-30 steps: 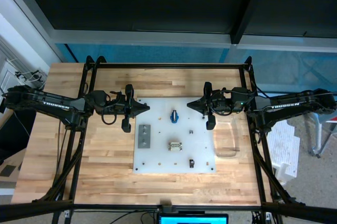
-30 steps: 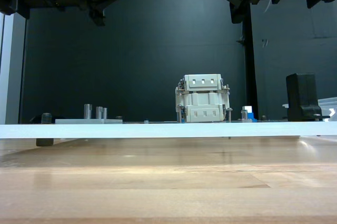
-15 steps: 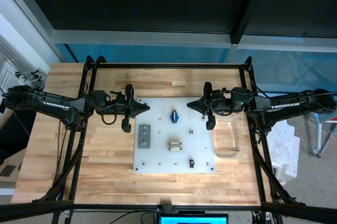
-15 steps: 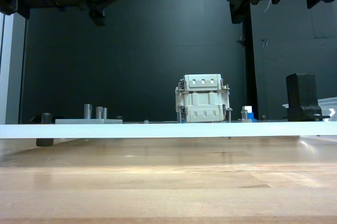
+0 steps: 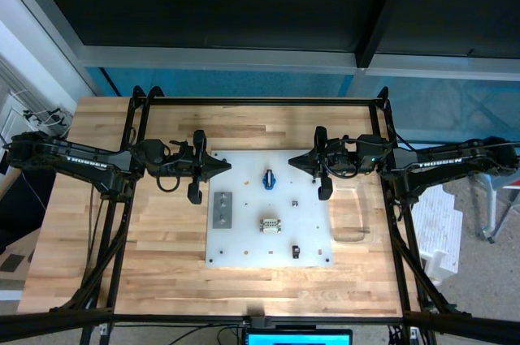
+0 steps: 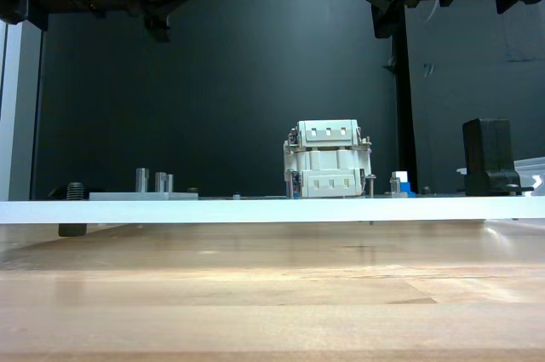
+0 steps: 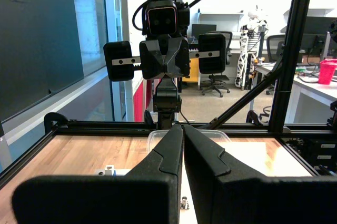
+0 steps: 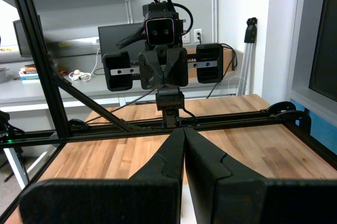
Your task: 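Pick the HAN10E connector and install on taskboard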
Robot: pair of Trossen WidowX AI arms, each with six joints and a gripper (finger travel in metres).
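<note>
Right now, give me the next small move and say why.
Probably open the right gripper, nothing more. It and the left gripper both hang shut, high over the board's far edge, so neither can grasp yet. Beyond that I would wait: only the socket shows mid-board, and I cannot make out a loose connector.

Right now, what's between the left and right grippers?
High view: bare taskboard, blue knob just nearer. Left gripper and right gripper hang shut above its far edge.
</note>
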